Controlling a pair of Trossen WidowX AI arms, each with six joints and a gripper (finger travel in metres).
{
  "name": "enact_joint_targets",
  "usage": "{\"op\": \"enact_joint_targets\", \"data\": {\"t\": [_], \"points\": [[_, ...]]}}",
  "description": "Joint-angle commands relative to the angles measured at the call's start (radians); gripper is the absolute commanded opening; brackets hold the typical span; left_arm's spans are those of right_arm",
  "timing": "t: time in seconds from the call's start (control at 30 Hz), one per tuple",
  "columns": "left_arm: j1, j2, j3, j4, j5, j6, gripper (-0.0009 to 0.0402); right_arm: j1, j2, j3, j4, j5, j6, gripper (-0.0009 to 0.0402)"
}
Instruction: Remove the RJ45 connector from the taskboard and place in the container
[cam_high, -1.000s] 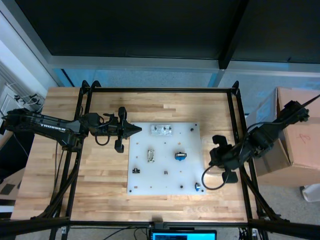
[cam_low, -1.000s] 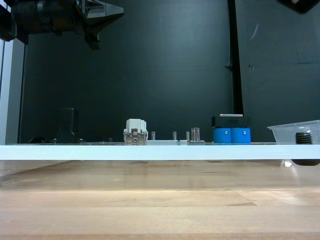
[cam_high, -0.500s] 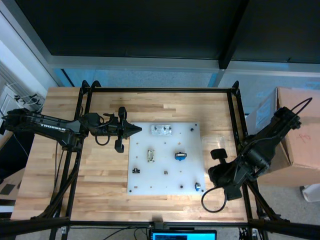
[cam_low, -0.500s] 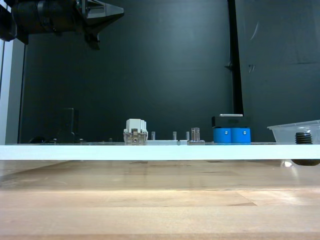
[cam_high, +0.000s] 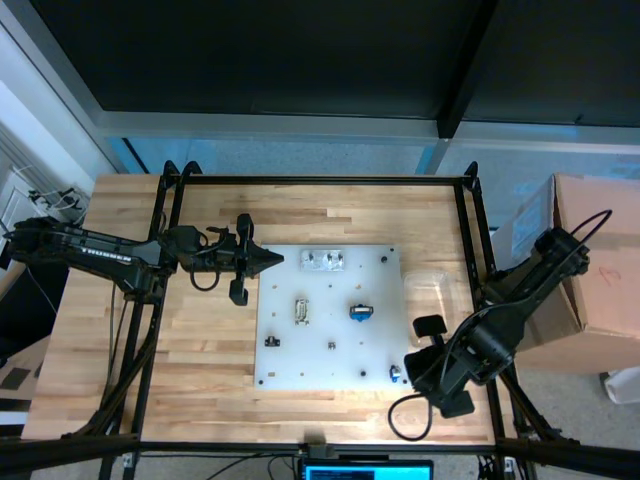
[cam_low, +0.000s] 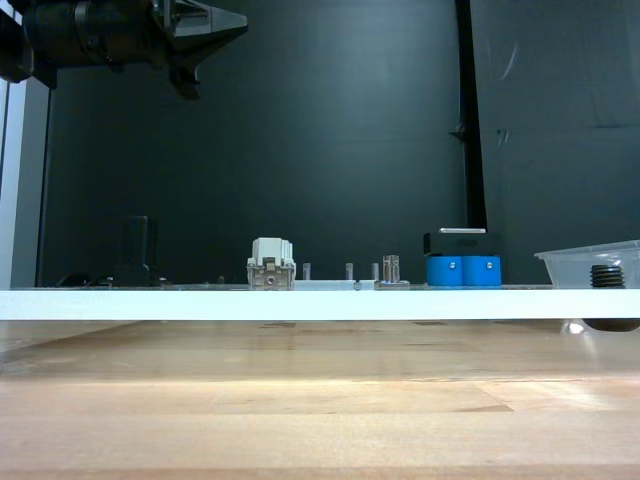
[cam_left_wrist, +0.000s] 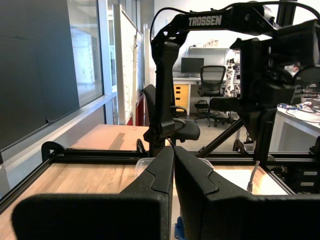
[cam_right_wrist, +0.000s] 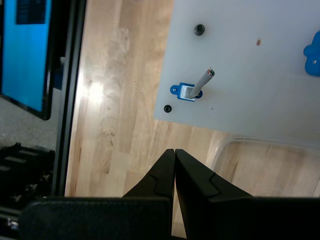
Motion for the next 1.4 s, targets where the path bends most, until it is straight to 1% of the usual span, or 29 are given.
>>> {"op": "enact_joint_targets", "data": {"t": [0.03,0.37,0.83,1.03,1.4], "points": [[0.0,0.0,0.0,0.0,0.0,0.0,0.0,0.001,0.027,-0.002,0.001,0.0,0.02,0.0009],[0.0,0.0,0.0,0.0,0.0,0.0,0.0,0.001,0.1,-0.002,0.06,0.008,0.021,0.011],[0.0,0.0,0.0,0.0,0.0,0.0,0.0,0.002,0.167,-0.002,0.114,0.008,0.045,0.0197],[0.0,0.0,0.0,0.0,0.0,0.0,0.0,0.004,0.196,-0.004,0.124,0.008,0.047,0.0221],[0.0,0.0,0.0,0.0,0.0,0.0,0.0,0.008,0.246,-0.006,0.152,0.007,0.047,0.0222]]}}
